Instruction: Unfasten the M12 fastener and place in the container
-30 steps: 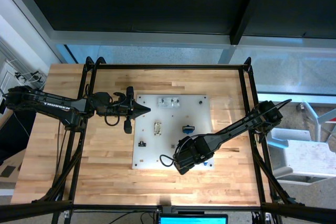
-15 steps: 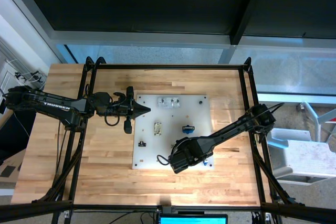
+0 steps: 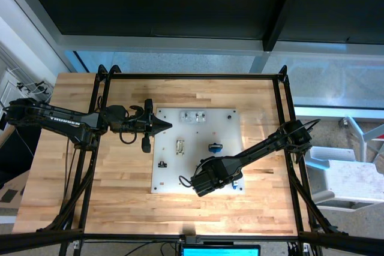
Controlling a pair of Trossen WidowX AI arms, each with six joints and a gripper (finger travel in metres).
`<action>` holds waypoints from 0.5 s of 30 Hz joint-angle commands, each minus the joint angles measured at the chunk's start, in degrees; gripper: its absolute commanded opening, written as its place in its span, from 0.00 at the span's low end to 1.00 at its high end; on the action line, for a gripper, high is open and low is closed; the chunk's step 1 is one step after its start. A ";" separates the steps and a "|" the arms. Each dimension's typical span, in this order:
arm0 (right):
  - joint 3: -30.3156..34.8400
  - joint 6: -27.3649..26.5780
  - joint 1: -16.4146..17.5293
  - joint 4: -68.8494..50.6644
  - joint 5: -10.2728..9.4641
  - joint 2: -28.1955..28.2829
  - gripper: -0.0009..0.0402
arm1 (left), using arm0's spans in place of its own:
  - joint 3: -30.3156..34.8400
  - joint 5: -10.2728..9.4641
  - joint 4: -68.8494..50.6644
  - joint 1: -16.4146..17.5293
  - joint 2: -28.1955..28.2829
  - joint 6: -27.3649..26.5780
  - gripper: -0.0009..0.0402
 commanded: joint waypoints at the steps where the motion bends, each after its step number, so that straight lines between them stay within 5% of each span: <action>1: -0.04 -0.15 -0.11 0.02 0.13 0.00 0.40 | 0.00 0.02 0.00 0.02 0.00 0.02 0.02; 15: -0.04 -0.74 -0.22 0.20 -0.13 0.00 0.20 | 0.00 0.02 0.00 0.00 0.00 0.02 0.02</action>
